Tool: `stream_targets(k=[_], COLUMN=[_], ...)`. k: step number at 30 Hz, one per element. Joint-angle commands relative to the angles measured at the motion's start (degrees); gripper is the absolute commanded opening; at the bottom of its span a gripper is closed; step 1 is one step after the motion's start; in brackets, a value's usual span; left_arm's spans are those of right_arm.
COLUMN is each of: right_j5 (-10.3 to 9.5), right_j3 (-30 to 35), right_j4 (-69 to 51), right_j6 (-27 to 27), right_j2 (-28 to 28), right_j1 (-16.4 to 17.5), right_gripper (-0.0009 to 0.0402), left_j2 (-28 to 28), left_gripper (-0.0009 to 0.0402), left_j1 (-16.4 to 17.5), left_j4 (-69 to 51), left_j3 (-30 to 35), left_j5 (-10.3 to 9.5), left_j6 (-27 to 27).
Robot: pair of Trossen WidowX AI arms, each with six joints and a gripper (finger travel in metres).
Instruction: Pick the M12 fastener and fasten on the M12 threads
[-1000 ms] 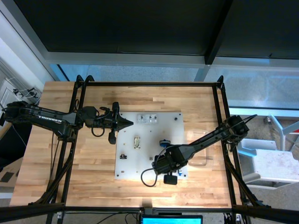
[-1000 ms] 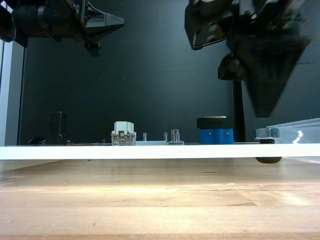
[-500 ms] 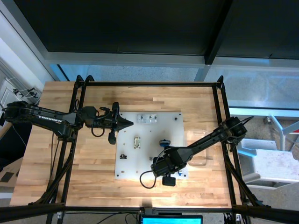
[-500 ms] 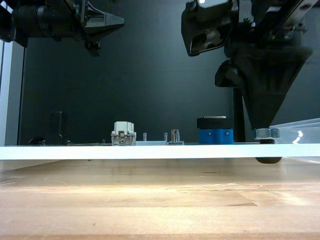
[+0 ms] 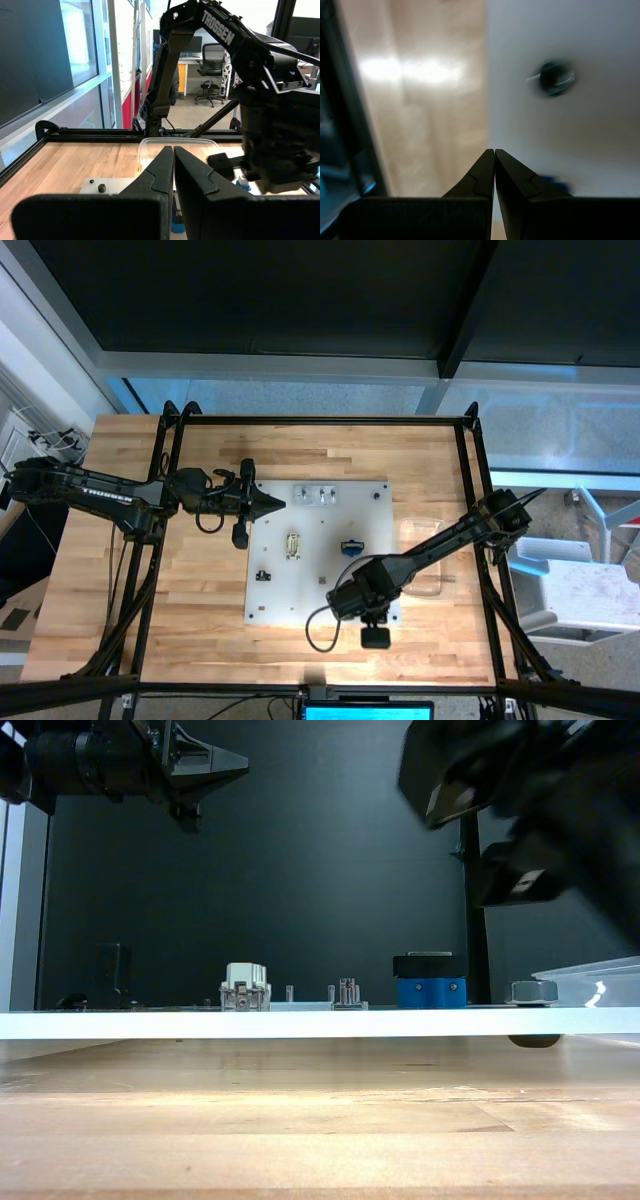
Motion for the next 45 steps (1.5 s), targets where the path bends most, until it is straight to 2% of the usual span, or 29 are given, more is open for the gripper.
stream_targets(k=[1, 10, 11, 12, 15, 19, 30, 32, 33, 34, 36, 37, 38, 45], right_j5=[2.84, 16.59, 17.42, 17.4, 16.72, 12.7, 12.66, 11.89, 10.32, 7.52, -0.61, -3.19, -3.96, 0.79], right_j3=[0.1, 0.8, 0.8, 0.8, 0.7, 0.1, 0.1, 0.1, 0.1, 0.1, 0.1, 0.1, 0.1, 0.1], right_j4=[0.0, 1.3, 1.5, 1.7, 1.9, 2.0, 3.8, 3.8, 3.9, 4.1, 4.7, 4.6, 4.4, 3.7], right_j6=[0.9, 3.5, 3.9, 3.8, 4.6, 5.2, 5.3, 5.3, 5.2, 4.7, 1.7, 1.1, 1.1, 2.1], right_j2=[-0.3, -1.1, -1.1, -1.1, -0.3, 0.1, 1.7, 1.7, 1.7, 1.6, 1.6, 1.5, 1.5, 0.8], right_j1=[0.0, 0.0, 0.0, 0.0, 0.0, 0.3, 0.5, 0.6, 0.6, 0.6, 0.6, 0.7, 0.7, 0.7], right_gripper=[0.0, 0.0, 0.0, 0.0, 0.0, 0.0, 0.0, 0.0, 0.0, 0.0, 0.0, 0.0, 0.0, 0.0], left_j2=[0.0, 0.0, 0.0, 0.0, 0.0, 0.0, 0.0, 0.0, 0.0, 0.0, 0.0, 0.0, 0.0, 0.0], left_gripper=[0.0, 0.0, 0.0, 0.0, 0.0, 0.0, 0.0, 0.0, 0.0, 0.0, 0.0, 0.0, 0.0, 0.0], left_j1=[0.0, 0.0, 0.0, 0.0, 0.0, 0.0, 0.0, 0.0, 0.0, 0.0, 0.0, 0.0, 0.0, 0.0], left_j4=[0.0, 0.0, 0.0, 0.1, 0.0, 0.0, 0.0, 0.0, 0.0, 0.0, 0.0, 0.0, 0.0, 0.0], left_j3=[0.0, 0.0, 0.0, 0.0, 0.0, 0.0, 0.0, 0.0, 0.0, 0.0, 0.0, 0.0, 0.0, 0.0], left_j5=[0.02, 0.0, 0.0, 0.0, 0.0, 0.02, 0.02, 0.0, 0.02, 0.0, 0.0, 0.0, 0.02, 0.0], left_j6=[0.0, 0.0, 0.0, 0.0, 0.0, 0.0, 0.0, 0.0, 0.0, 0.0, 0.0, 0.0, 0.0, 0.0])
